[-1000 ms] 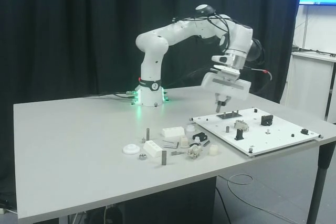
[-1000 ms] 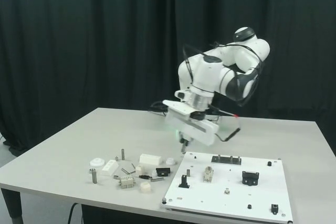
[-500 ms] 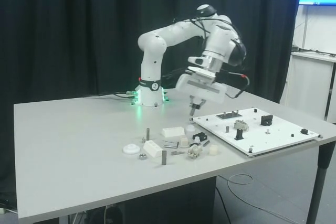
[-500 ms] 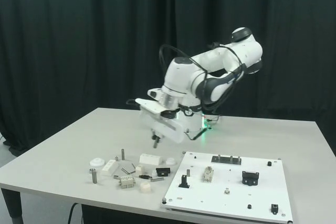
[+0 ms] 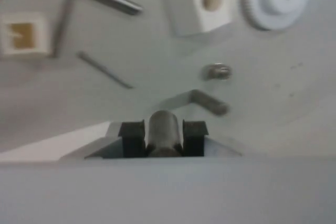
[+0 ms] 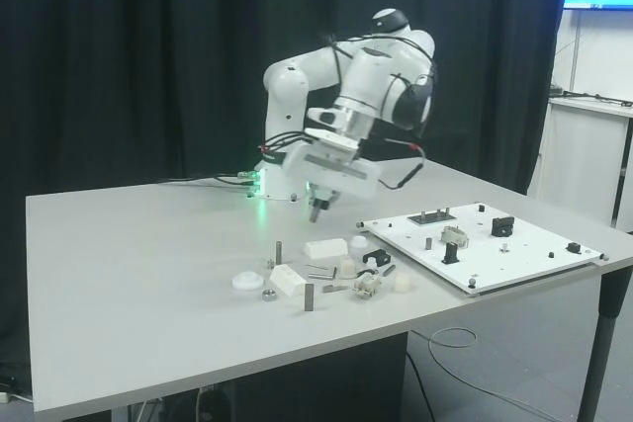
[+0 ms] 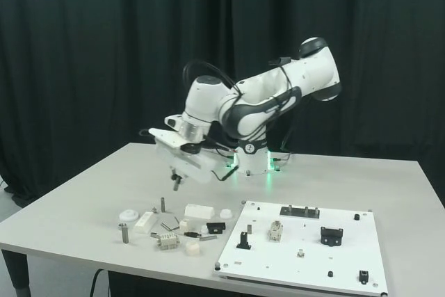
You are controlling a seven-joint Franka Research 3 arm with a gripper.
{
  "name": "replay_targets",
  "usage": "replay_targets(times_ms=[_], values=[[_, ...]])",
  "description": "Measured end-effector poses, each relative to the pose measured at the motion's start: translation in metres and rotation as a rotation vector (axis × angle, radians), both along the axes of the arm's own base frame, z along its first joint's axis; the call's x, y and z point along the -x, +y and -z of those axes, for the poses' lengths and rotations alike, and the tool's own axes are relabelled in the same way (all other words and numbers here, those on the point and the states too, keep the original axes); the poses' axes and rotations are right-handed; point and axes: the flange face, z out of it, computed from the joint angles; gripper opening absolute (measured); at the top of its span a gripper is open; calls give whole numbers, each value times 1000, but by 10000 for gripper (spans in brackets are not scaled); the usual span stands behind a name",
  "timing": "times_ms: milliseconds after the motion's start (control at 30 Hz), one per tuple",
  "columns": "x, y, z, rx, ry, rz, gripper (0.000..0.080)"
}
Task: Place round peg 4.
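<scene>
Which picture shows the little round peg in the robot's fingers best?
The wrist view. There the round peg sits close up, pinched between the two black fingertips of the gripper. In both room views the peg is only a tiny dark stub under the gripper, too small to make out its shape.

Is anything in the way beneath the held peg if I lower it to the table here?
Nothing visible directly below: the peg in the end effector hangs over bare table, with the white block and white gear off to one side.
</scene>
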Motion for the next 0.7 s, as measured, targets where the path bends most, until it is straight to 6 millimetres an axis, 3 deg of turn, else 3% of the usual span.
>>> replay_targets(times_ms=[367, 700], values=[[18, -67, 4, -5, -2, -18, 149], [34, -112, 8, -51, -52, 36, 149]])
